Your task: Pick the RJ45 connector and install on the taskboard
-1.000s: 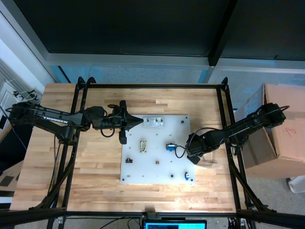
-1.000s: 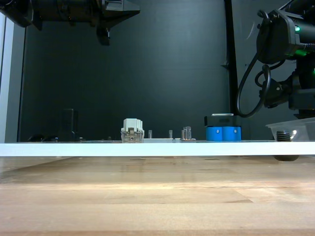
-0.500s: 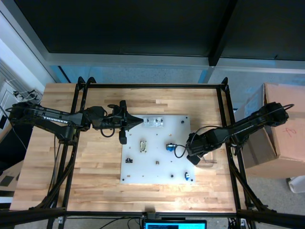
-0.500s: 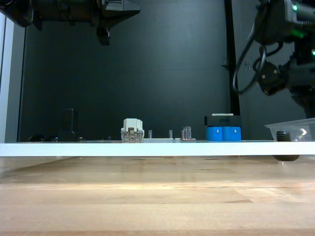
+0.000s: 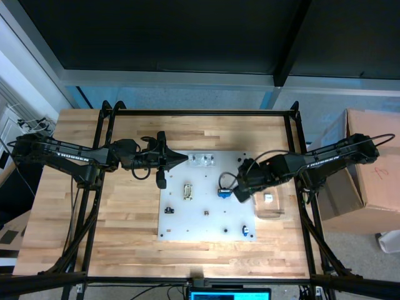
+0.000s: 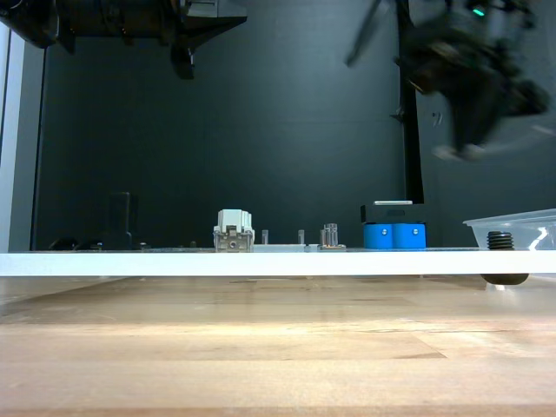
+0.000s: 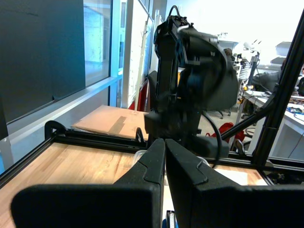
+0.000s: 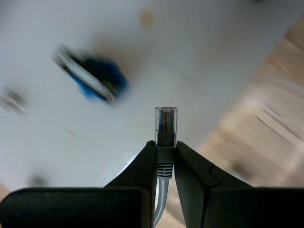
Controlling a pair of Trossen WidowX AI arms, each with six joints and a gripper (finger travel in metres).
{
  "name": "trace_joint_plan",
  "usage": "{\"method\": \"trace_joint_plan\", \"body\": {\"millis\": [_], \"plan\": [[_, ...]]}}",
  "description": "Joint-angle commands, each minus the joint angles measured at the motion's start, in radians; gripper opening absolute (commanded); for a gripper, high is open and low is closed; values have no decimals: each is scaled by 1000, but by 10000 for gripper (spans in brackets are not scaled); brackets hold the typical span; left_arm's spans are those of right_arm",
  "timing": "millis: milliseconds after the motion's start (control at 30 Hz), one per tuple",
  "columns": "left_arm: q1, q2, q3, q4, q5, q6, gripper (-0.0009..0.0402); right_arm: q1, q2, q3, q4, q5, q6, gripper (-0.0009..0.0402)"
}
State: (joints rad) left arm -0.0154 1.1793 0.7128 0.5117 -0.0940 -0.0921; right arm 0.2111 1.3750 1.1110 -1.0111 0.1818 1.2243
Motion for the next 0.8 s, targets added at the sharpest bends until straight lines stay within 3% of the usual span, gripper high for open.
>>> {"method": "trace_joint_plan", "body": {"millis": [33,200,333,600,800], "plan": [[0,0,1,8,1,0,0,-39,0,67,47,40,92,0],[1,0,1,1,0,5,0,-113,-7,127,164,71,236,0],[-1,1,0,-12,1,156,1,-157,-7,159,288,110,319,0],[-8,1,0,-14,0,441,30,-175,-7,163,558,291,436,0],[-8,1,0,-14,-8,665,65,-181,-8,163,585,298,512,0]]}}
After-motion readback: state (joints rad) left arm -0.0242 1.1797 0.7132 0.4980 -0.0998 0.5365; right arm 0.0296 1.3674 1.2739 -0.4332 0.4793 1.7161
